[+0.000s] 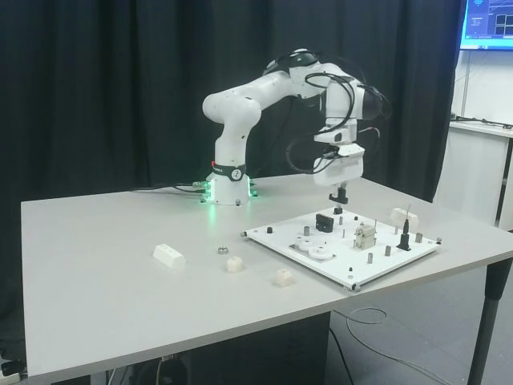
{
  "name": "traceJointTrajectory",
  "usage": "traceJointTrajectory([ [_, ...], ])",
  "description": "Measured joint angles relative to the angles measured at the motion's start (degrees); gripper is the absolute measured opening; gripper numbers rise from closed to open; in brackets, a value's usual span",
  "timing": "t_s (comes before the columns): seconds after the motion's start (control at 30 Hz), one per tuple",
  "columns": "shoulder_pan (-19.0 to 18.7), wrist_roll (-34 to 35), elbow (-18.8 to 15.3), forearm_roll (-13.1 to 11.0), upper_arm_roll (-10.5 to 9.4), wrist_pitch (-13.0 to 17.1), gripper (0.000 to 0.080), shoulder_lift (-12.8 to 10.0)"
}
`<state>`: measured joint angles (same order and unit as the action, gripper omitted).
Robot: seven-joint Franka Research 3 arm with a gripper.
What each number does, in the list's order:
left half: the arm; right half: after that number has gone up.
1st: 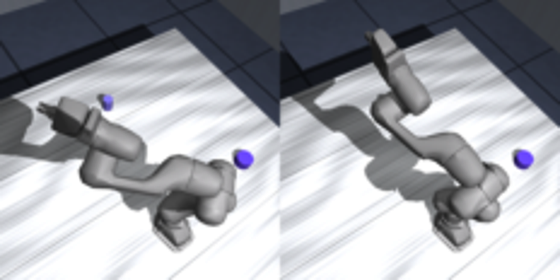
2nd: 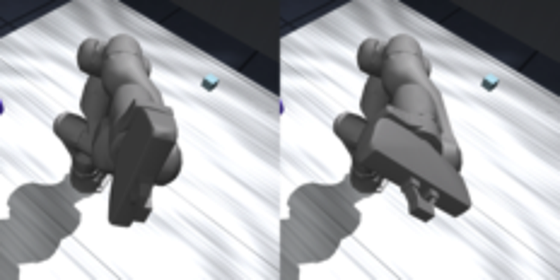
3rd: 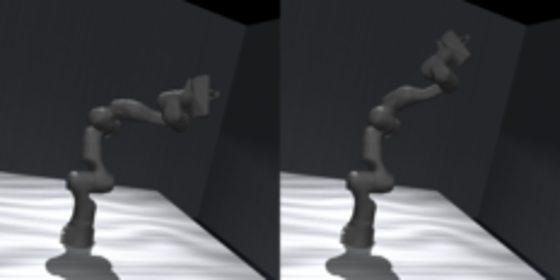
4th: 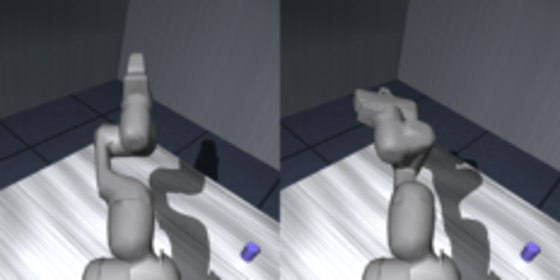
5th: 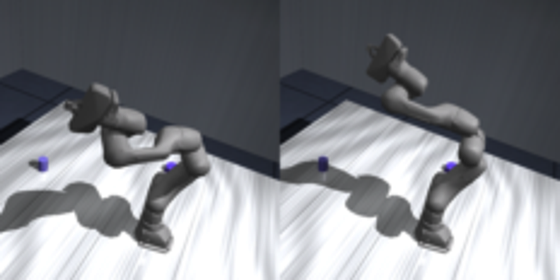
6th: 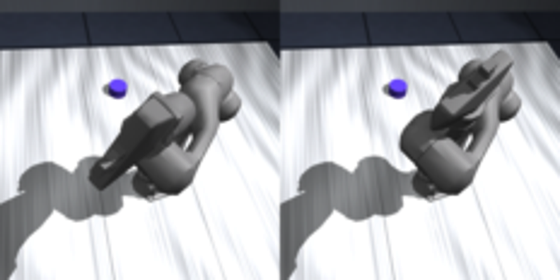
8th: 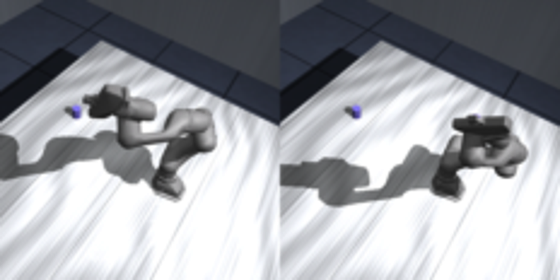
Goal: Place D-SUB.
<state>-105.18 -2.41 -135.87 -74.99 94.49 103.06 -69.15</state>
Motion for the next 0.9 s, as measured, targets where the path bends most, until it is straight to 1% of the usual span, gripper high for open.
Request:
traceJointTrajectory([
  [0.23, -1.7, 3.0, 2.3, -1.9, -0.12, -1.5, 0.0153, 0.1],
  [0.5, -4.3, 8.7, 5.6, -3.1, -0.9, -2.2, 0.0153, 0.1],
  [0.67, -6.1, 12.6, 7.6, -3.1, -1.86, -2.2, 0.0153, 0.1],
  [0.9, -8.6, 17.2, 9.9, -3.1, -4.0, -2.0, 0.0153, 0.1],
])
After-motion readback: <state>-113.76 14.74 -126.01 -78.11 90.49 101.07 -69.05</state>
